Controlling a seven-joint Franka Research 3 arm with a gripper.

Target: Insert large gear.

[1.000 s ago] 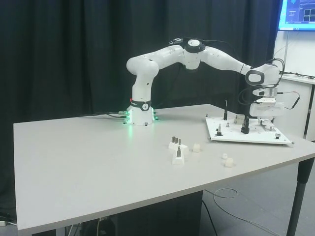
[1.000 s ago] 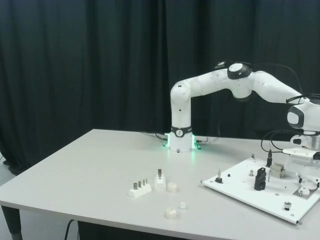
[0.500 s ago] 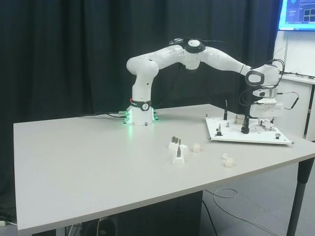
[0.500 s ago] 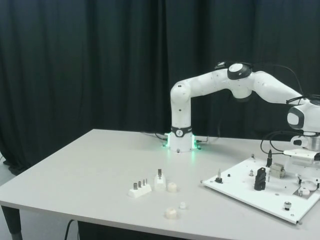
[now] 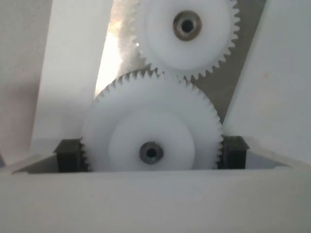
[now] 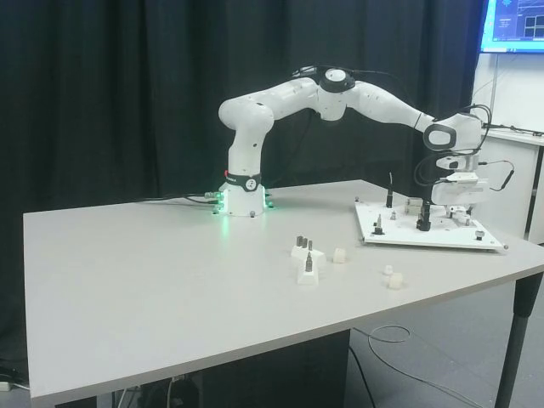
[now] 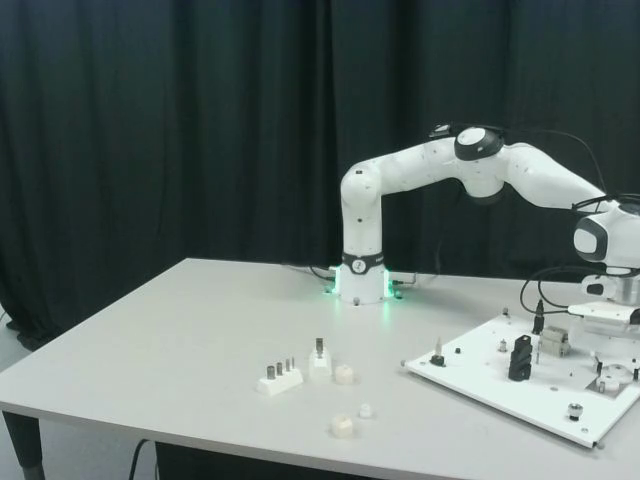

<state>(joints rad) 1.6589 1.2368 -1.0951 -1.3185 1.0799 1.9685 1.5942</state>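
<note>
Over the white assembly board (image 6: 425, 234) at the table's far corner, the gripper (image 5: 151, 160) hangs low; its 2 black pads (image 5: 68, 154) sit against opposite edges of the large gear (image 5: 151, 131), closed onto its rim. That gear's teeth mesh with 1 smaller gear (image 5: 187, 34) beside it on the board. It looks light, stiff and slick plastic, so gripping across the toothed rim seems best. Off the board lie 5 small white parts (image 7: 318, 385).

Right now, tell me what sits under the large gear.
In the wrist view the large gear covers what is below it, so its seat is hidden. A grey shaft end shows in its bore. Its teeth mesh with a second gear. Black pads flank it.
</note>
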